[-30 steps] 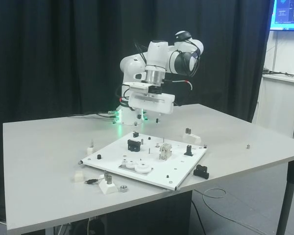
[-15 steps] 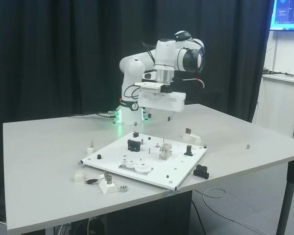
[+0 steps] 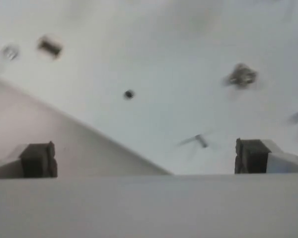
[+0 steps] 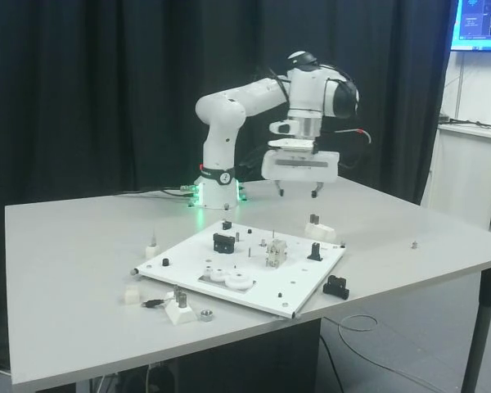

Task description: Pick square peg 3.

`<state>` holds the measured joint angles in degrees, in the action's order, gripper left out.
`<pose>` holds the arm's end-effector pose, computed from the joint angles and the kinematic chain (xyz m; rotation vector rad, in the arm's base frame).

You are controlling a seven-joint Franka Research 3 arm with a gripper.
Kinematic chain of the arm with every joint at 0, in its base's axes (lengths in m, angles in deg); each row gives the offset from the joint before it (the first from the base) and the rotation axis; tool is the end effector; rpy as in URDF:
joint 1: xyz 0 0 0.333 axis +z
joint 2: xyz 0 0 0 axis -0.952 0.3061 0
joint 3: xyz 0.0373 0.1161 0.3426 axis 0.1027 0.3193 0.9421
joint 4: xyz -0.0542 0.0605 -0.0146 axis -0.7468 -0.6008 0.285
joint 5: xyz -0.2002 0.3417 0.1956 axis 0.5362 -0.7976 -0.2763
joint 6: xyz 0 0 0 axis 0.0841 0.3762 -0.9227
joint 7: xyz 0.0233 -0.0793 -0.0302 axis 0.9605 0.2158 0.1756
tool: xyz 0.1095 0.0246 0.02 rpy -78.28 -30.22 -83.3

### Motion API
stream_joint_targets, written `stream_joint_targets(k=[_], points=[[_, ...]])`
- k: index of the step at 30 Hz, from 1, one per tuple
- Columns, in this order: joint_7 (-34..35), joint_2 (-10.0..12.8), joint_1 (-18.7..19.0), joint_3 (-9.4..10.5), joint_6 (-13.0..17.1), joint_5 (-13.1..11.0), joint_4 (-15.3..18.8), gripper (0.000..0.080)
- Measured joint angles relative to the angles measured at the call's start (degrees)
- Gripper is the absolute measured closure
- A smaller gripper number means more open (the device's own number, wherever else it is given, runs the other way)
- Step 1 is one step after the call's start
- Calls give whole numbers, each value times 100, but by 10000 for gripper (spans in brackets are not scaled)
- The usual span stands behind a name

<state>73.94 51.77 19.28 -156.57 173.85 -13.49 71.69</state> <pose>0.5121 0.0374 0.3257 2.6159 -1.6883 0.0982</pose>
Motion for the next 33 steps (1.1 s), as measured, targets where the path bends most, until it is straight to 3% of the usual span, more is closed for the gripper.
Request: stream_joint_targets(k=[7, 16, 33], points=[[-415, -38, 521, 93, -52, 62, -36, 3], [-1069, -63, 1034, 359, -30, 66, -87, 3], [-1536, -101, 1246, 919, -26, 56, -139, 3]])
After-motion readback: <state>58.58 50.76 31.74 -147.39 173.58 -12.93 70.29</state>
